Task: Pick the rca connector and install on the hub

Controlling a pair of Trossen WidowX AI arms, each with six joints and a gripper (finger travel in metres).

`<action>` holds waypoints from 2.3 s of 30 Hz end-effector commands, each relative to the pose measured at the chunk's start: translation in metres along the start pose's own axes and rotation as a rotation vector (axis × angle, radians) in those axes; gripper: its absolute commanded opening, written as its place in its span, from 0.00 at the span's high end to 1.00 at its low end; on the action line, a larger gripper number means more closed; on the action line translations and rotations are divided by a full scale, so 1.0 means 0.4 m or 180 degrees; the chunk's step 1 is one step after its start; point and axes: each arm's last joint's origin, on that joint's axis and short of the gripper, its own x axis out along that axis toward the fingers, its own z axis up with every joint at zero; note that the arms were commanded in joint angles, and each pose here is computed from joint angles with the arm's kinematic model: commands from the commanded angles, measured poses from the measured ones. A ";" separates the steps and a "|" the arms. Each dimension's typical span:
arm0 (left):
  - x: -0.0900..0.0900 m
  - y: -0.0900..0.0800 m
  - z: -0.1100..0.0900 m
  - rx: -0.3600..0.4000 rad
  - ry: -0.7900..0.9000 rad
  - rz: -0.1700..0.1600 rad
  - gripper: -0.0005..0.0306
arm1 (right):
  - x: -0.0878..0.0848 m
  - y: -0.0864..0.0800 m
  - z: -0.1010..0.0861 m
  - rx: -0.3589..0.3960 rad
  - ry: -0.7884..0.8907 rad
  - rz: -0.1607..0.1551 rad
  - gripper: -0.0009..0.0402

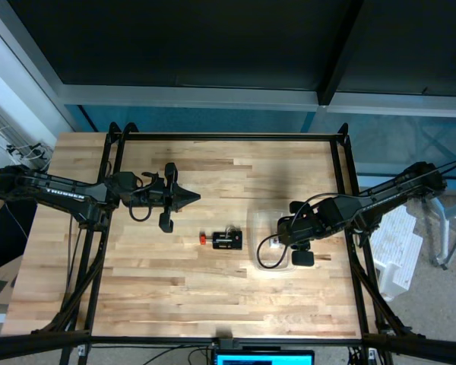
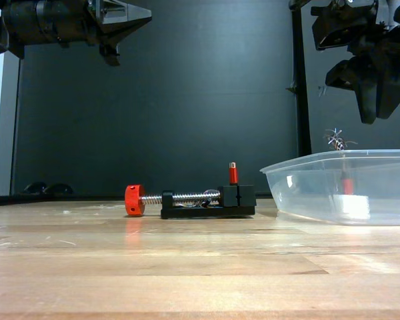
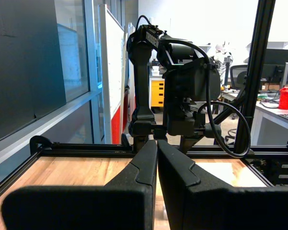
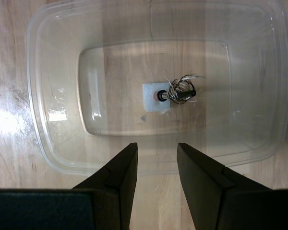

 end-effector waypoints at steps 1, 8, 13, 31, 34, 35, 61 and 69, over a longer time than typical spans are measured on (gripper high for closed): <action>0.000 0.000 0.000 0.0000 -0.0001 -0.0001 0.98 | 0.001 -0.001 -0.001 0.0004 -0.0001 -0.0004 0.71; 0.000 0.000 0.000 0.0000 0.0000 -0.0001 0.98 | 0.001 -0.001 0.000 0.0008 -0.0005 -0.0002 0.71; 0.000 0.000 0.000 0.0000 0.0000 -0.0001 0.98 | 0.005 -0.002 0.003 0.0021 -0.0008 -0.0007 0.71; 0.000 0.000 0.000 0.0000 -0.0001 0.0000 0.98 | 0.121 -0.006 0.044 0.0028 0.0048 -0.0094 0.57; 0.000 0.000 0.000 0.0000 0.0000 -0.0001 0.98 | 0.141 -0.006 0.040 0.0034 0.0044 -0.0082 0.58; 0.000 0.000 0.000 0.0000 -0.0001 -0.0001 0.98 | 0.147 -0.005 0.040 0.0034 0.0040 -0.0082 0.58; 0.000 0.000 0.000 0.0000 0.0000 -0.0001 0.98 | 0.212 -0.001 0.035 0.0020 -0.0013 -0.0041 0.68; 0.000 0.000 0.000 0.0000 -0.0001 -0.0001 0.98 | 0.212 -0.001 0.035 0.0025 -0.0012 -0.0041 0.83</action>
